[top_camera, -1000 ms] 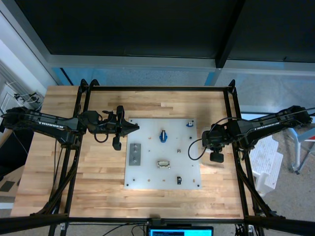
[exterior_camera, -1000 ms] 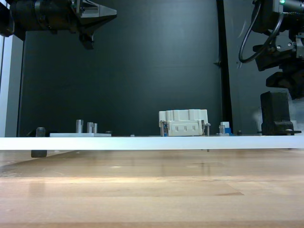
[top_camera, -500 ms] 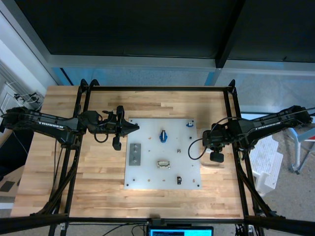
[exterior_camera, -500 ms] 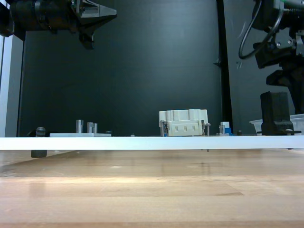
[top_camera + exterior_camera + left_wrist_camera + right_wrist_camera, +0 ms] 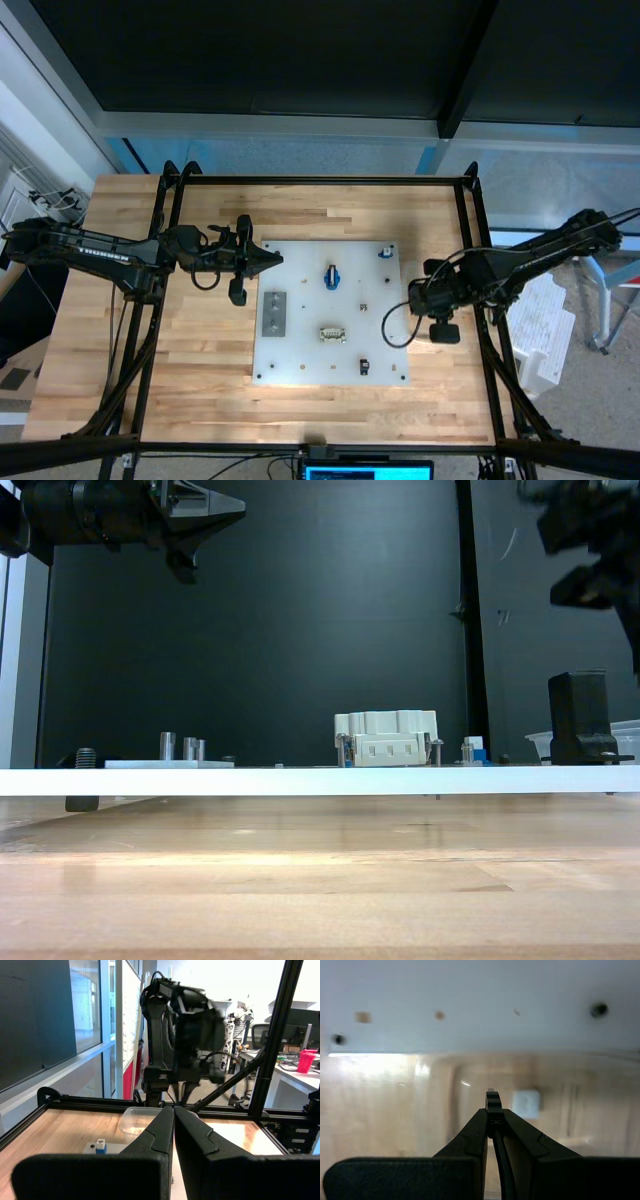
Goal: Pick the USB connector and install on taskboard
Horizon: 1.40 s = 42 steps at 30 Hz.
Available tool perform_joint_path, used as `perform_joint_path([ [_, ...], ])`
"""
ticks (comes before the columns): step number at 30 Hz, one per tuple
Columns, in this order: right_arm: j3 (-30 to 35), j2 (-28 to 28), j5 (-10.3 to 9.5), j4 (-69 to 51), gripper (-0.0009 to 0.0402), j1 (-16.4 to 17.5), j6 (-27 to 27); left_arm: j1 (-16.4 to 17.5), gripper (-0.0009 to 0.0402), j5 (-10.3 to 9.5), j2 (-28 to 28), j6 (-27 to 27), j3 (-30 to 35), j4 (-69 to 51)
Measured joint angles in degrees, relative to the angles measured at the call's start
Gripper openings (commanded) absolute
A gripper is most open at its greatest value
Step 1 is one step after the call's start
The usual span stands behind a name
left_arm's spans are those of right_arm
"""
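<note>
The USB connector [image 5: 493,1101], a small black plug with a thin black cable [image 5: 502,1170], is pinched in my right gripper [image 5: 493,1112], which is shut on it. That gripper [image 5: 420,298] hangs off the right edge of the white taskboard [image 5: 300,355], above a clear container [image 5: 470,1110]. On the board sit a grey block [image 5: 273,314], a blue clip [image 5: 332,276], a silver socket [image 5: 333,334] and a small black fitting [image 5: 365,367]. My left gripper [image 5: 275,260] hovers high over the board's left edge, shut and holding nothing.
A small white and blue block [image 5: 526,1104] lies inside the clear container. A black metal frame [image 5: 320,181] surrounds the wooden table. In the low view the white socket housing [image 5: 388,738] and the black fitting [image 5: 580,720] stand up from the board.
My right gripper has risen and shifted toward the table's near edge, carrying the USB connector. The left arm has not moved.
</note>
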Motion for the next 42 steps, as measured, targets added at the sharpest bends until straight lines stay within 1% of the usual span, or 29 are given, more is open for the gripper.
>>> perform_joint_path([
  [3,3.6,3.2,0.0,-0.2,0.0,2.2,1.8,0.0,0.0,0.0,0.0,0.0,0.0,0.0],
  [8,8.7,8.3,0.09,-1.6,0.0,3.7,4.6,0.0,0.0,0.0,0.0,0.0,0.0,0.0],
  [12,12.1,12.3,1.4,-1.3,0.0,5.1,5.0,0.0,0.0,0.0,0.0,0.0,0.0,0.0],
  [18,17.9,18.1,1.44,-1.1,0.0,6.3,5.1,0.0,0.0,0.0,0.0,0.0,0.0,0.0],
  [30,29.3,29.8,1.29,-1.3,0.0,7.0,5.4,0.0,0.0,0.0,0.0,0.0,0.0,0.0],
  [34,31.8,32.3,0.87,-1.4,0.0,7.3,5.4,0.0,0.0,0.0,0.0,0.0,0.0,0.0],
  [42,37.2,36.7,0.94,-3.2,0.0,7.5,6.4,0.0,0.0,0.0,0.0,0.0,0.0,0.0],
])
